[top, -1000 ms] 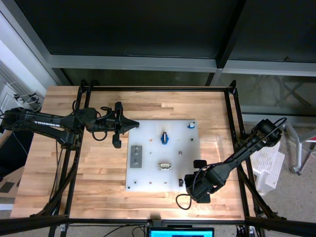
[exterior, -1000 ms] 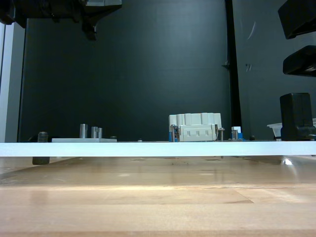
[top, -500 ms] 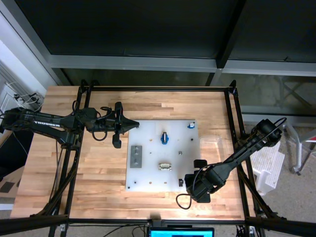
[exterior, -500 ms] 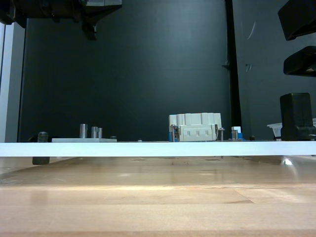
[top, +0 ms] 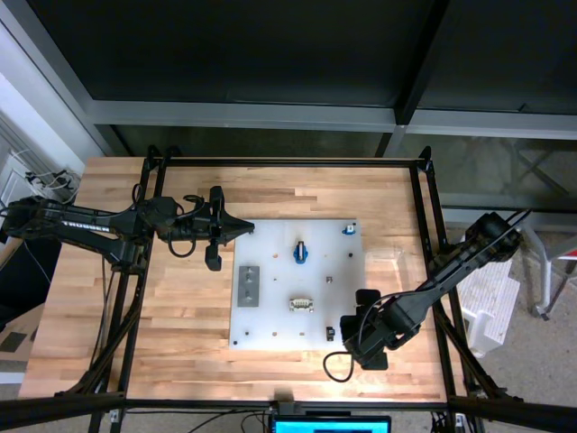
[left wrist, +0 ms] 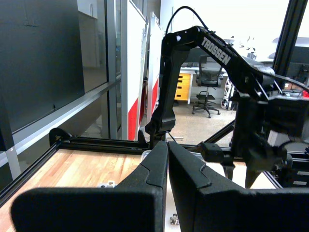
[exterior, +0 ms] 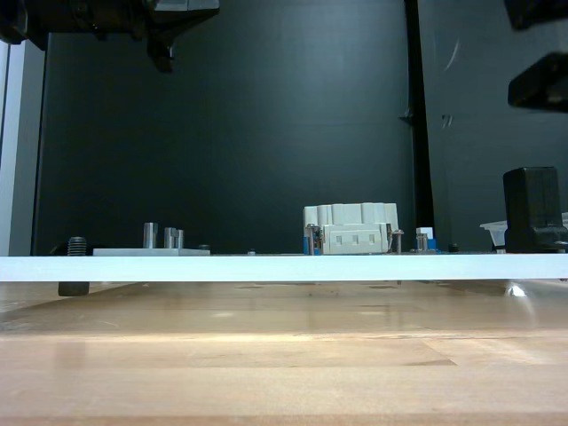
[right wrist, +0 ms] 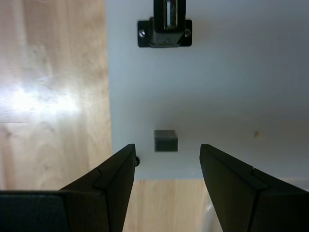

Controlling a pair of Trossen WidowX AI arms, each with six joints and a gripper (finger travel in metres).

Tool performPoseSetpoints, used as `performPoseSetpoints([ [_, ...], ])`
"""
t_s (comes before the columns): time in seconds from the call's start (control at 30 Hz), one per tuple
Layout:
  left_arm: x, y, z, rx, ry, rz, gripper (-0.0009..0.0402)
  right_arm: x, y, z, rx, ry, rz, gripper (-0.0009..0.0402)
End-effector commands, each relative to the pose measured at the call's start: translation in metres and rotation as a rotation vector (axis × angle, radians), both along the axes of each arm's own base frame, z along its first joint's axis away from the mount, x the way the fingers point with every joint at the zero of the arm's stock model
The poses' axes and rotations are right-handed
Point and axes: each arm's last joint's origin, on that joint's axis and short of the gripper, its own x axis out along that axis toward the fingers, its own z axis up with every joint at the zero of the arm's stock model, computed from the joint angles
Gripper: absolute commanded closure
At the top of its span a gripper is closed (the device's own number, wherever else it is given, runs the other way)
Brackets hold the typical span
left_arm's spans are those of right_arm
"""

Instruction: Pick the 16mm bar and install on taskboard

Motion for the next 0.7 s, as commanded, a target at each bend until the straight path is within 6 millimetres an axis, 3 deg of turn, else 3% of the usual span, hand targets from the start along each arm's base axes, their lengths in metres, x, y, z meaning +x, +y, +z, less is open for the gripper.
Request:
performPoseSetpoints([
  [0.03,0.0,0.0001,0.0001,0.0,0.0,0.0,0.0393,-0.004,-0.003,0.0122,0.014,-0.013,0.0,0.0212],
  [0.2,0.0,0.0,0.0001,0.0,0.0,0.0,0.0393,-0.0077,-0.006,0.0205,0.027,-0.03,0.0,0.022],
  [0.7,0.0,0.0001,0.0001,0.0,0.0,0.0,0.0393,-0.0079,-0.0062,0.0208,0.027,-0.032,0.0,0.0234],
])
